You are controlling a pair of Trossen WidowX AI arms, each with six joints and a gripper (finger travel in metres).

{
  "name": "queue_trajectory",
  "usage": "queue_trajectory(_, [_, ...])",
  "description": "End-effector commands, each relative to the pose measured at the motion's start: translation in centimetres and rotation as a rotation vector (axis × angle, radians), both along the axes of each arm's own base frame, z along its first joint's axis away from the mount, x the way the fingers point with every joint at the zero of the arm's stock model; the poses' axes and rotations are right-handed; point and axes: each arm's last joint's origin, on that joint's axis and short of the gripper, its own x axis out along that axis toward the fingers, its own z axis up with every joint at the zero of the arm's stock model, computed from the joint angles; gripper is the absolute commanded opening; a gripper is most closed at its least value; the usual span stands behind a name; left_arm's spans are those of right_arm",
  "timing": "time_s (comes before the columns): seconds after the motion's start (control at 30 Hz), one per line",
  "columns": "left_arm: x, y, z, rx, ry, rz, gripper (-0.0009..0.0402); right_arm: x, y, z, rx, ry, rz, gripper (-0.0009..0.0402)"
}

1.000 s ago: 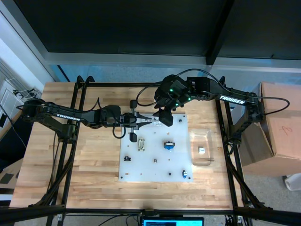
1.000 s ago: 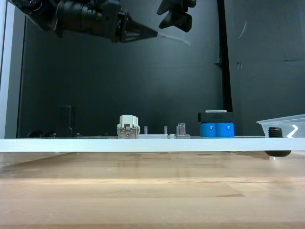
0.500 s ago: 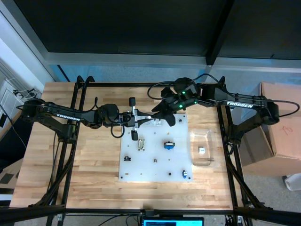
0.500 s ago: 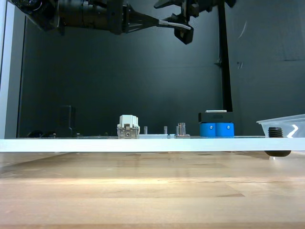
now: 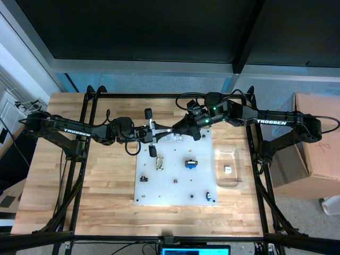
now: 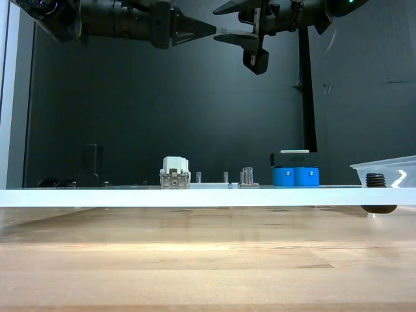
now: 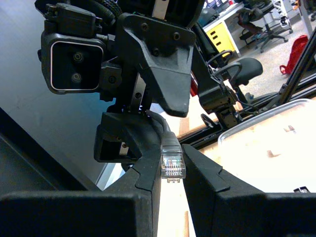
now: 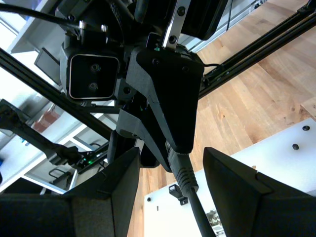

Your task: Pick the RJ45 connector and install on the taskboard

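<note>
The left gripper (image 6: 209,29) clenches the clear plastic RJ45 connector (image 7: 173,162) high above the white taskboard (image 5: 154,191). Facing it, the right gripper (image 8: 172,154) is spread open around the connector's dark cable (image 8: 185,192).

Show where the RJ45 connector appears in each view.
High: RJ45 connector at left gripper tips, over the task board's far edge.
Low: connector high up, between left gripper and open right gripper.
Left wrist: connector clamped in left gripper fingers.
Right wrist: its boot between open right gripper fingers.
Landmark: left gripper.

The pale wooden plank surface (image 5: 95,180) carries a white rectangular task board (image 5: 154,191) lying flat near its middle and a clear shallow plastic tray (image 5: 226,155) just beside the board's right edge.
</note>
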Motion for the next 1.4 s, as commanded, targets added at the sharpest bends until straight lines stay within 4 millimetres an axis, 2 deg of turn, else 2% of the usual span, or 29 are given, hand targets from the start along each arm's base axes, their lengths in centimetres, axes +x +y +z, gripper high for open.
queue_trajectory(0.03, [-0.01, 0.05, 0.09, 0.005, -0.007, 0.018, 0.0000, 0.00, -0.03, -0.13, 0.021, 0.008, -0.015, 0.0156])
queue_trajectory(0.8, [-0.01, 0.05, 0.13, 0.012, -0.010, 0.019, 0.0000, 0.00, -0.10, -0.27, 0.024, 0.017, -0.044, 0.0002])
queue_trajectory(1.0, [-0.01, 0.06, 0.16, 0.012, -0.013, 0.021, 0.0006, -0.02, -0.09, -0.47, 0.026, 0.023, -0.041, 0.0003])
queue_trajectory(1.13, [-0.01, 0.05, 0.17, 0.008, -0.015, 0.018, 0.0031, -0.09, -0.06, -0.80, 0.029, 0.033, -0.037, 0.0001])
queue_trajectory(1.4, [-0.04, 0.05, 0.24, -0.075, -0.035, 0.017, 0.0141, -0.73, 0.10, -0.81, -0.008, 0.025, -0.026, 0.0000])
